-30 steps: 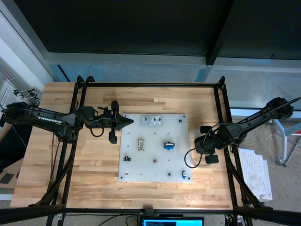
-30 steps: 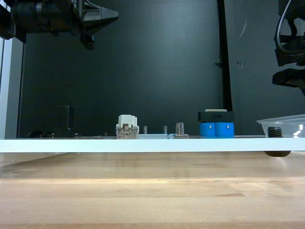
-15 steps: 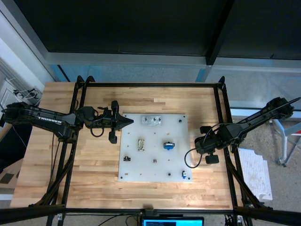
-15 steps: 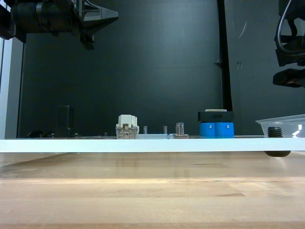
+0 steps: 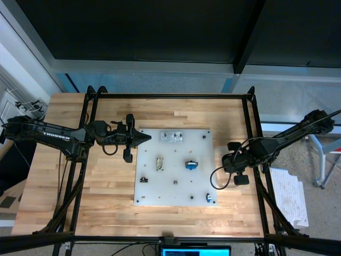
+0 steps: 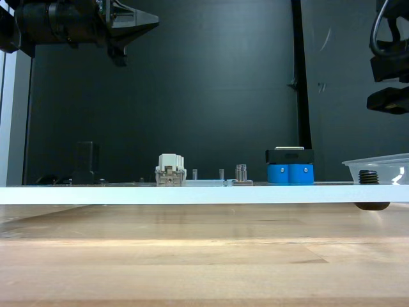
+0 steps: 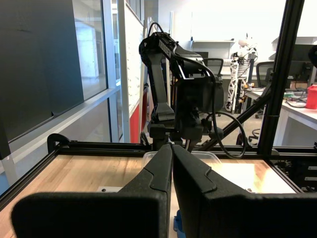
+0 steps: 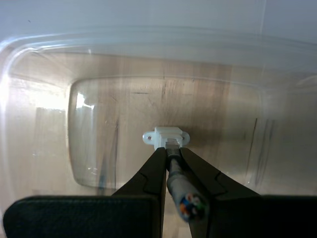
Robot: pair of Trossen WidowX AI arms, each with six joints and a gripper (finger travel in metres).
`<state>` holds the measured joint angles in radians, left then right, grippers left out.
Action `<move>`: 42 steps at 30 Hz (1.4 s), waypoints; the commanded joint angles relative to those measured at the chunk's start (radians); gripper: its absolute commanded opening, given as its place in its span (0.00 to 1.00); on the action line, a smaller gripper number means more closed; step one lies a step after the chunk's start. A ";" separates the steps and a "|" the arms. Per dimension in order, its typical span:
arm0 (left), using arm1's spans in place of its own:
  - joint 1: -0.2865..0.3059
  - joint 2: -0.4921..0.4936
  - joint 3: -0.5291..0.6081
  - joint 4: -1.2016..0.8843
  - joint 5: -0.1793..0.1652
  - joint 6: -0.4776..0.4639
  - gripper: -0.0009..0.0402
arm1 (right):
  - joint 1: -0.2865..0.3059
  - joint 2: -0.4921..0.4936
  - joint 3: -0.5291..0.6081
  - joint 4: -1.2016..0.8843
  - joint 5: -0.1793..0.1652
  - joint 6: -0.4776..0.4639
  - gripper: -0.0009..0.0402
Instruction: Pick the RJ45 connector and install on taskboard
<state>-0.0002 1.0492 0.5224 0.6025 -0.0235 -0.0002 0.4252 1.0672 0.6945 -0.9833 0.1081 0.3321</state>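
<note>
One wooden table (image 5: 106, 208) carries one white taskboard (image 5: 160, 194), and two black arms reach in over it, one from each side. The left arm (image 5: 53, 133) stretches level from the left edge. The left gripper (image 5: 145, 137) hangs high above the board's left edge, and its two fingers (image 7: 161, 168) are pressed together with nothing between them. The right arm (image 5: 293, 133) bends inward and down just beside the board's right edge. It holds the right gripper (image 8: 169, 151) over one clear plastic tray (image 6: 377, 163) that sits there.

The board holds one grey metal block (image 5: 172, 137) near its far edge and one beige connector housing (image 5: 159, 164). It also holds two blue fittings, one (image 5: 191, 165) near the centre and a smaller one (image 5: 210, 198) at the near right corner.

In the right wrist view the right gripper's fingers are drawn narrow and clamp a short grey cable stub (image 8: 176, 183). The single RJ45 connector (image 8: 166, 136), a small white plug, sits at the stub's end, just past the fingertips. It hangs inside the tray's outline, and whether it touches the tray floor cannot be told. The tray shows nothing else in it.
</note>
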 commanded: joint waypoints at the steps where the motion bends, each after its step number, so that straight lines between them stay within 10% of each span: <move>1: 0.000 0.000 0.000 0.000 0.000 0.000 0.02 | 0.001 -0.035 0.001 -0.002 0.000 0.007 0.03; 22: 0.000 0.000 0.000 0.000 0.000 0.000 0.02 | 0.008 -0.069 0.087 0.005 0.001 0.154 0.03; 42: 0.000 0.000 0.000 0.000 0.000 0.000 0.02 | 0.141 0.217 0.323 0.002 0.034 0.292 0.03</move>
<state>-0.0002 1.0492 0.5228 0.6025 -0.0231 -0.0002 0.5545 1.2655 1.0039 -0.9825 0.1398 0.6151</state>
